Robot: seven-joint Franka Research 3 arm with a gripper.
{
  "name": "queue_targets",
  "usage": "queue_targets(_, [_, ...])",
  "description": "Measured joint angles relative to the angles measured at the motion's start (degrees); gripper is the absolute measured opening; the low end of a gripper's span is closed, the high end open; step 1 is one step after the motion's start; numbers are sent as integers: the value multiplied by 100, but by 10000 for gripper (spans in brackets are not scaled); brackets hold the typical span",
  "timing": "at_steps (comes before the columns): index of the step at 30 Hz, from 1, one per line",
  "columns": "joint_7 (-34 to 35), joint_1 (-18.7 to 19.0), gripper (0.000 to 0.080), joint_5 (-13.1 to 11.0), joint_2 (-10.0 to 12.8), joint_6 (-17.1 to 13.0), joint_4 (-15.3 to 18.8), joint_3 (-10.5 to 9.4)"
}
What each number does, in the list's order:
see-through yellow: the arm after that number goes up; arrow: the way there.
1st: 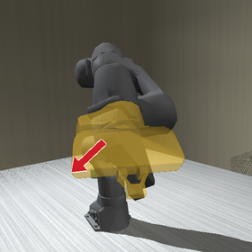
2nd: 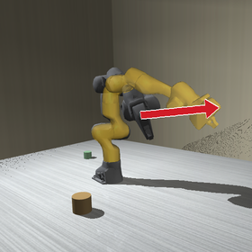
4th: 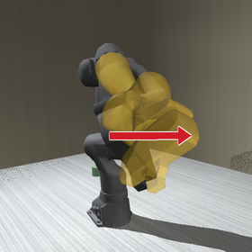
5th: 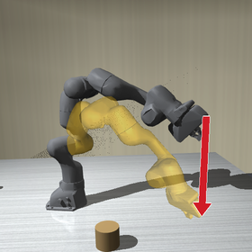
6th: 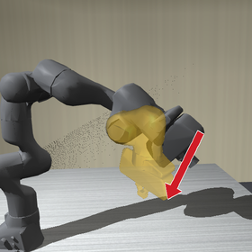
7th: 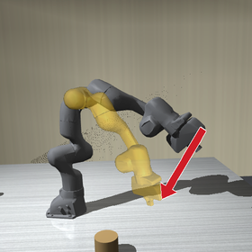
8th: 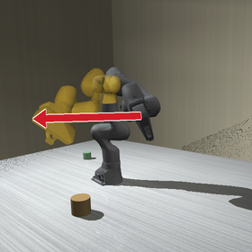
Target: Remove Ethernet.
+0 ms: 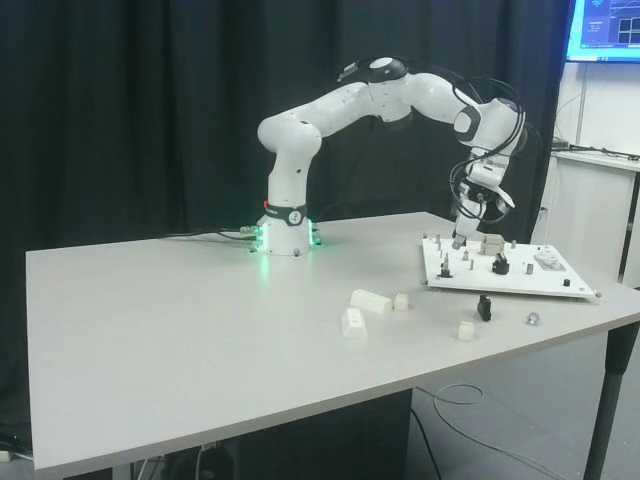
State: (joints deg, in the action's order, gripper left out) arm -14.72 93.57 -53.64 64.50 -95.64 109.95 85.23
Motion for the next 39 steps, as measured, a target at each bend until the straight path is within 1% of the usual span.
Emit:
queue_targets(7, [-88, 372, 800, -215, -1, -336, 398, 46])
queue_targets(12, [-124, 605, 800, -321, -1, -553, 633, 64])
queue_targets(20, [-615, 885, 800, -572, -2, -885, 942, 84])
queue_targets(25, [-847, 1013, 800, -810, -2, -1071, 1130, 92])
queue_targets(28, [-907, 1077, 800, -918, -3, -1155, 1247, 96])
queue_targets(34, [-1220, 1196, 800, -971, -3, -1293, 1441, 96])
queue_targets(39, [-1469, 1269, 800, -1104, -3, -1329, 1571, 96])
